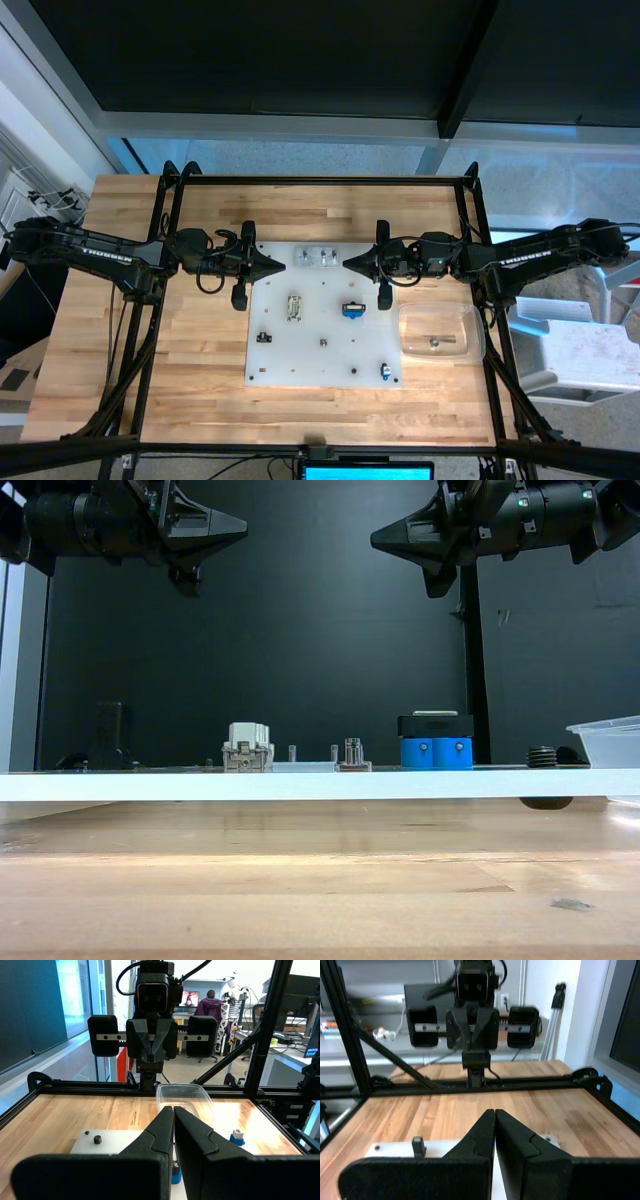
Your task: Pick the M12 fastener and fasten on the M12 threads
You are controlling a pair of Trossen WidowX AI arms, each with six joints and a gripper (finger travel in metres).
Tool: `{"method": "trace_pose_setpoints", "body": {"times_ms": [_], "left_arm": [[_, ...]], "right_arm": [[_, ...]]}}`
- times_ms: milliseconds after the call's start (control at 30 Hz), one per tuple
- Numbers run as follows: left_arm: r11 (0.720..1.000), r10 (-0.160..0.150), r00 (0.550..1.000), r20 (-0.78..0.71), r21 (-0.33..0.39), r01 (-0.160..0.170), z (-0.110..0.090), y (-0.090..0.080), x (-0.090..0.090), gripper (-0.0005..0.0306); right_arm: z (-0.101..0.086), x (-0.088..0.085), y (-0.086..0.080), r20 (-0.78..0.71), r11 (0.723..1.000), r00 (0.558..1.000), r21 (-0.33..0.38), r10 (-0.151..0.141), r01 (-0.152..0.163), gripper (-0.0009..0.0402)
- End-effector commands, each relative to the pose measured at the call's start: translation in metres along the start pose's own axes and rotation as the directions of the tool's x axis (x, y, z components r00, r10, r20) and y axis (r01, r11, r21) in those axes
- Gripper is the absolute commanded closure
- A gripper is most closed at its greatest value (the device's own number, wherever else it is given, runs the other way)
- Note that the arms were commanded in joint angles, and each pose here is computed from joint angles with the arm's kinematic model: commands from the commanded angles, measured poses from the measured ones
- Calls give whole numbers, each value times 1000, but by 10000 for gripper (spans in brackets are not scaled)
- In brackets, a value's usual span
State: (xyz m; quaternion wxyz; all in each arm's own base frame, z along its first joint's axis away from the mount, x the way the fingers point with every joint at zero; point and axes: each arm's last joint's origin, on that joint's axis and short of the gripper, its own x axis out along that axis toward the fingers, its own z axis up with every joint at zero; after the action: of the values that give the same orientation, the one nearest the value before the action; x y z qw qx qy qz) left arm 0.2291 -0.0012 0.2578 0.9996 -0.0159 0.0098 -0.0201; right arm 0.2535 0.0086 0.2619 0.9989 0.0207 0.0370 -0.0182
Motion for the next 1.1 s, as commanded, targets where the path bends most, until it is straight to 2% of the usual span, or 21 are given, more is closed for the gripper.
{"method": "trace_pose_setpoints", "body": {"times_ms": [33, 167, 300, 433, 533, 800, 967, 1100], "left_arm": [[1000, 0, 1000, 0, 0, 0, 0, 0, 0, 300], [1000, 0, 1000, 0, 0, 0, 0, 0, 0, 300], [1000, 0, 1000, 0, 0, 0, 0, 0, 0, 300], [1000, 0, 1000, 0, 0, 0, 0, 0, 0, 300], [1000, 0, 1000, 0, 0, 0, 0, 0, 0, 300], [1000, 0, 1000, 0, 0, 0, 0, 0, 0, 300], [1000, 0, 1000, 1, 0, 0, 0, 0, 0, 300], [1000, 0, 1000, 1, 0, 0, 0, 0, 0, 300]], "right_arm": [[4, 2, 2, -93, 998, 996, -58, 1, -6, 393], [12, 2, 9, -241, 989, 970, -139, 19, -54, 393], [21, -3, 19, -381, 969, 924, -209, 44, -132, 393], [28, -9, 28, -479, 950, 876, -239, 63, -199, 393], [33, -14, 33, -549, 936, 833, -254, 66, -242, 393], [44, -31, 42, -689, 913, 722, -247, 70, -325, 393], [41, -42, 48, -768, 891, 637, -242, 66, -384, 393], [34, -51, 54, -837, 866, 545, -233, 54, -443, 393]]}}
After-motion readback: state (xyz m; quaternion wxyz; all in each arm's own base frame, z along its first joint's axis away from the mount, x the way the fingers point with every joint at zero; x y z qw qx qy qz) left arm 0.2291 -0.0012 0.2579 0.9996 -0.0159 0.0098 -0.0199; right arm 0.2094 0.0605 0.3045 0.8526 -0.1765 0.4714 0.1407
